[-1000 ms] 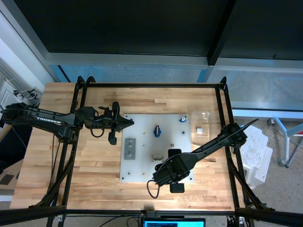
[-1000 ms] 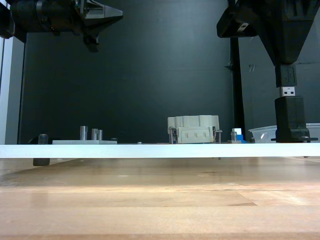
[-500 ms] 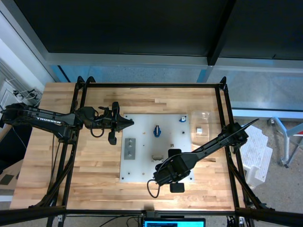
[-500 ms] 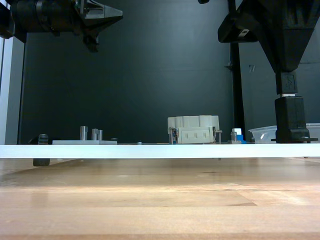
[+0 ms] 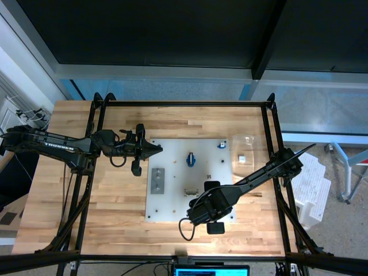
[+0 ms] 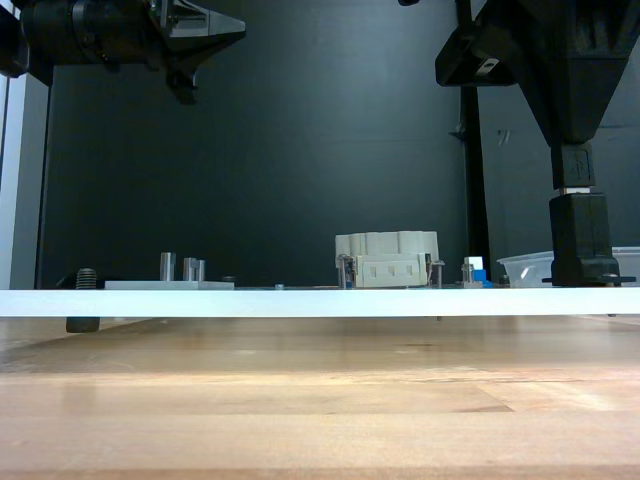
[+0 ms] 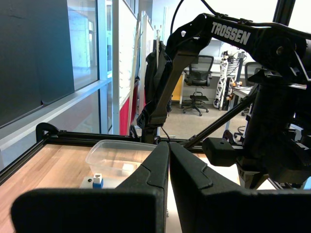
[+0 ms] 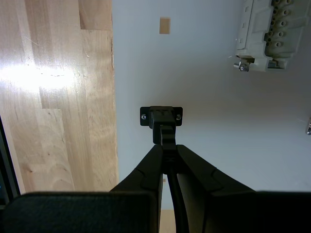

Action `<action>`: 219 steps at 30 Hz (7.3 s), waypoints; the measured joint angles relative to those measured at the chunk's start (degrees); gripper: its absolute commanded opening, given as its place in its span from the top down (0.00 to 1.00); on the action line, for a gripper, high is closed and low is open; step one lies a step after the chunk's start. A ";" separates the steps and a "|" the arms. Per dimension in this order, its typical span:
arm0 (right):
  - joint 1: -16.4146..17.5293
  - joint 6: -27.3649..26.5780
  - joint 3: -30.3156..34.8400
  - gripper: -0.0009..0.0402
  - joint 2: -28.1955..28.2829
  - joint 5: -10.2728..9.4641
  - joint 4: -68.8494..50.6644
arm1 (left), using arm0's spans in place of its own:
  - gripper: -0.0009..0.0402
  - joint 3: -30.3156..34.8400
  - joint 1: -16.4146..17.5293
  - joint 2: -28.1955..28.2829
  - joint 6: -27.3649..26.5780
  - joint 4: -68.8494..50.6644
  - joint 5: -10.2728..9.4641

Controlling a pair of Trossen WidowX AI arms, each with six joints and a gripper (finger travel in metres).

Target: Pick the USB connector and install on taskboard

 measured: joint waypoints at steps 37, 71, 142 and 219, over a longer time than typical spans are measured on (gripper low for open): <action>0.63 -0.33 -0.28 0.46 -7.56 0.46 -3.98 | 0.98 0.00 0.00 0.02 -0.02 -0.02 0.00; -2.49 -2.54 -17.11 0.96 -27.56 5.64 9.66 | 0.98 0.00 0.00 0.02 0.00 0.00 0.02; -31.12 -22.82 -68.96 0.98 -60.02 -3.04 99.86 | 0.98 0.00 0.00 0.02 -0.02 -0.02 0.00; -30.27 -23.26 -70.36 0.98 -59.56 -2.58 102.07 | 0.98 0.00 0.00 0.02 -0.02 0.00 0.00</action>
